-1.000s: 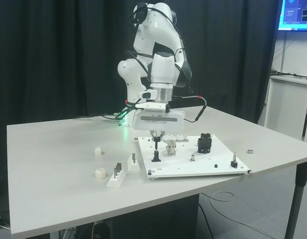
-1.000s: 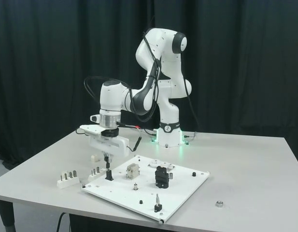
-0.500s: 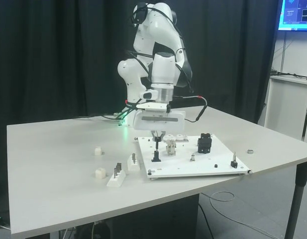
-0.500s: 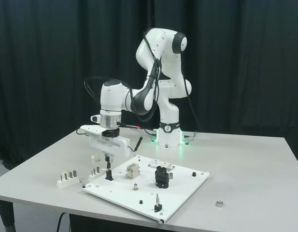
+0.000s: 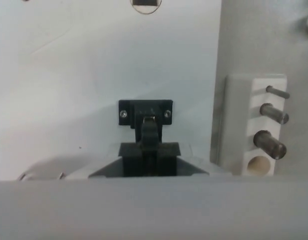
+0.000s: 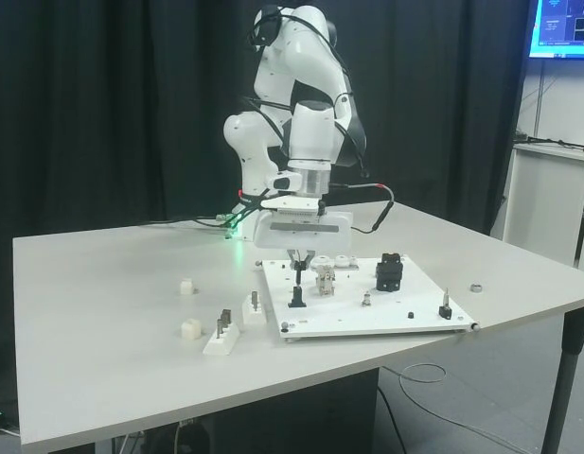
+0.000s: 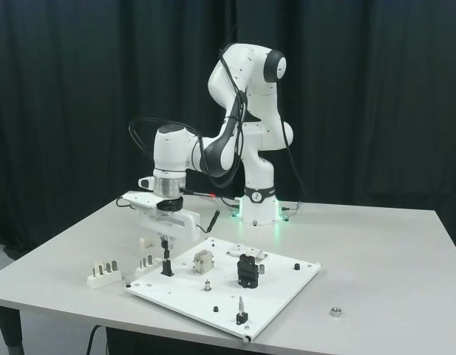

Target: Insert USB.

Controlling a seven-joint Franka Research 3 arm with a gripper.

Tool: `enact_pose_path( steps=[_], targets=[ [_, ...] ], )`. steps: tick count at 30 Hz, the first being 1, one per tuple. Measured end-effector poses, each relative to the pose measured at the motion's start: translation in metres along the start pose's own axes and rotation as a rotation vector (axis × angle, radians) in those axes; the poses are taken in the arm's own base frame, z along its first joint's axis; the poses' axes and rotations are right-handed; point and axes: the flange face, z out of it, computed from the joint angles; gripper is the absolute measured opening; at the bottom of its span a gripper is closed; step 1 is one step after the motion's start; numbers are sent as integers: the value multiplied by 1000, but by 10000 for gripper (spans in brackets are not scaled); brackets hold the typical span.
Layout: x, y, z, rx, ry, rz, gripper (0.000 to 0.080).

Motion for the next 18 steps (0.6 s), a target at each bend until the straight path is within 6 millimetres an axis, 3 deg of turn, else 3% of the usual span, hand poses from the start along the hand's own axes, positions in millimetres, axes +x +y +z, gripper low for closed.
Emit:
enact_pose_path(
  steps=[18],
  targets=[
    [3, -5, 3, -7, 11, -7, 57]
  ],
)
